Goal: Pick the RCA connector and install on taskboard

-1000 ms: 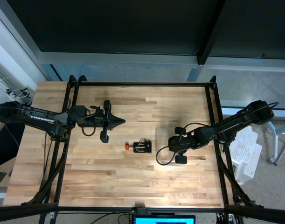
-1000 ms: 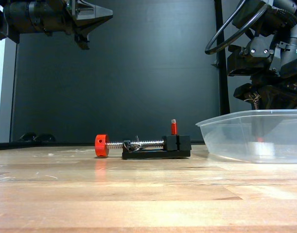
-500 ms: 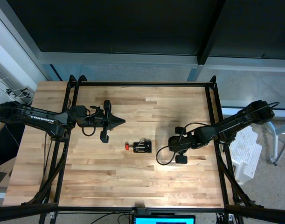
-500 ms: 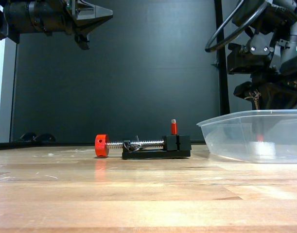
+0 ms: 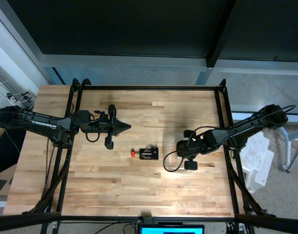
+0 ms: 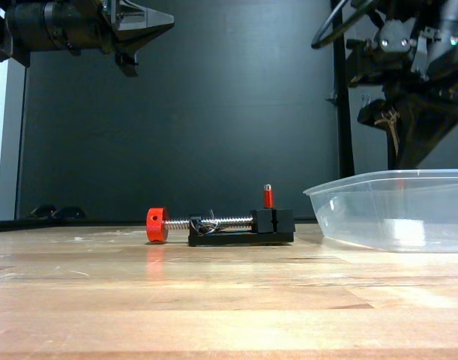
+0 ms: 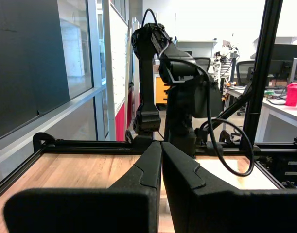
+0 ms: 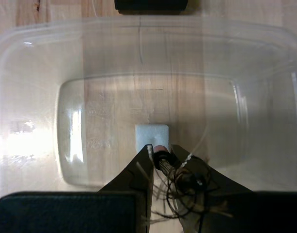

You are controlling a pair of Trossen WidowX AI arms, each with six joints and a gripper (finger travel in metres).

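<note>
The taskboard [image 6: 240, 229] is a small black block with a red-orange knob [image 6: 157, 224]; it lies mid-table [image 5: 149, 154]. My right gripper [image 8: 160, 147] hangs above the clear plastic tray [image 8: 36, 97], shut on the RCA connector [image 8: 162, 158], a small metal piece with a reddish tip and thin wires trailing from it. In the low view the right gripper [image 6: 402, 154] is just over the tray's rim [image 6: 378, 184]. My left gripper [image 7: 161, 144] is shut on nothing and held high over the table's left side [image 5: 127, 127], far from the taskboard.
A white foam square [image 8: 151, 134] lies on the tray's floor directly under the right gripper. A black metal frame [image 5: 149, 88] runs round the table edges. The right arm's cable [image 5: 169, 165] loops near the tray.
The right gripper has risen out of the tray with the connector; the white square stays on the tray floor. The left arm and the taskboard have not moved.
</note>
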